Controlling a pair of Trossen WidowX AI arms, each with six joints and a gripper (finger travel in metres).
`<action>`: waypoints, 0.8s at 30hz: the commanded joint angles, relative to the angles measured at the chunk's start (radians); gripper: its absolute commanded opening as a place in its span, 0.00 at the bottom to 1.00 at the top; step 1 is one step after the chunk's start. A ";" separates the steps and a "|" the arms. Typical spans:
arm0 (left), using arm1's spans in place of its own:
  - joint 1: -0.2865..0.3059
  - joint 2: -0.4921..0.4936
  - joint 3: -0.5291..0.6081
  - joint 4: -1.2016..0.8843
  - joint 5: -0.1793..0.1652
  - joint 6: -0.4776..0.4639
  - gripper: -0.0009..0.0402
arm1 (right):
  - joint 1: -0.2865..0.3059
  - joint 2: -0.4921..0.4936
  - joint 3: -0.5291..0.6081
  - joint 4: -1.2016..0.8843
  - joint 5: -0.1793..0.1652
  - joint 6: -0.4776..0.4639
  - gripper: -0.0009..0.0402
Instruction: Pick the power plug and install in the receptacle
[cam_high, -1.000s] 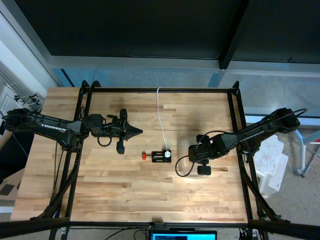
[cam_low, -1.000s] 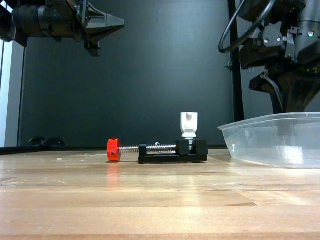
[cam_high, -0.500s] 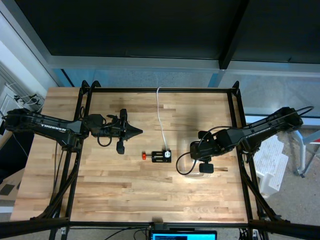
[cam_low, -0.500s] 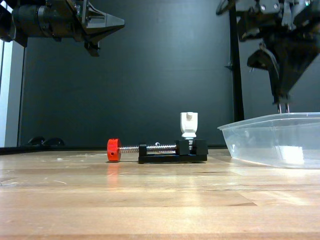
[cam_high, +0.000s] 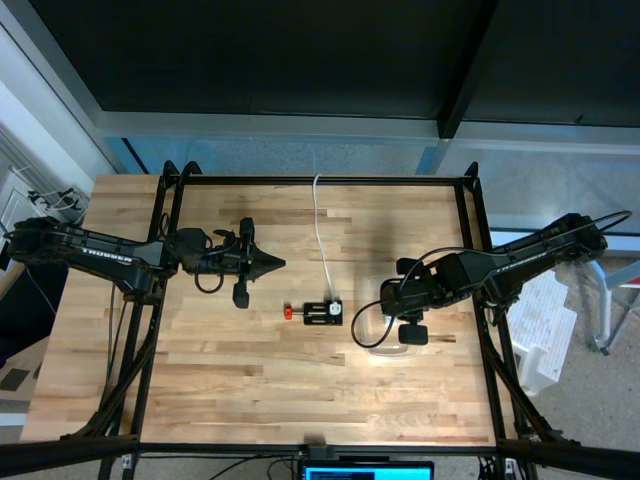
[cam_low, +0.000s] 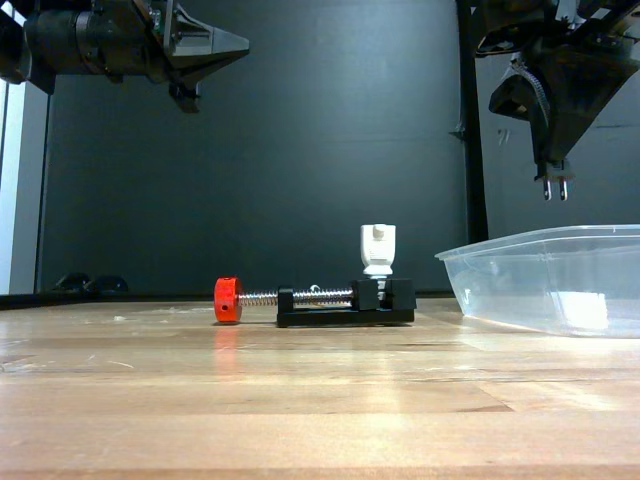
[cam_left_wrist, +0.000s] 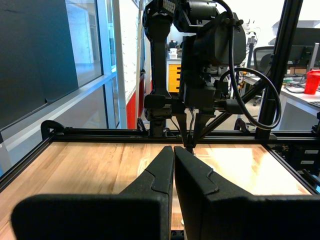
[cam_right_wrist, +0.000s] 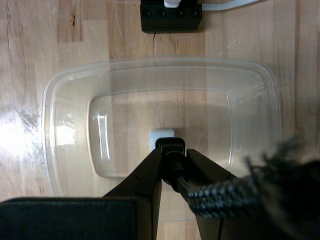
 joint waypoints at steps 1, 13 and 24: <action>0.000 0.000 0.000 0.000 0.000 0.000 0.02 | -0.003 0.014 0.021 0.003 0.000 -0.003 0.02; 0.000 0.000 0.000 0.000 0.000 0.000 0.02 | -0.057 0.193 0.235 -0.016 0.001 -0.059 0.02; 0.000 0.000 0.000 0.000 0.000 0.000 0.02 | -0.101 0.380 0.424 -0.015 0.006 -0.124 0.02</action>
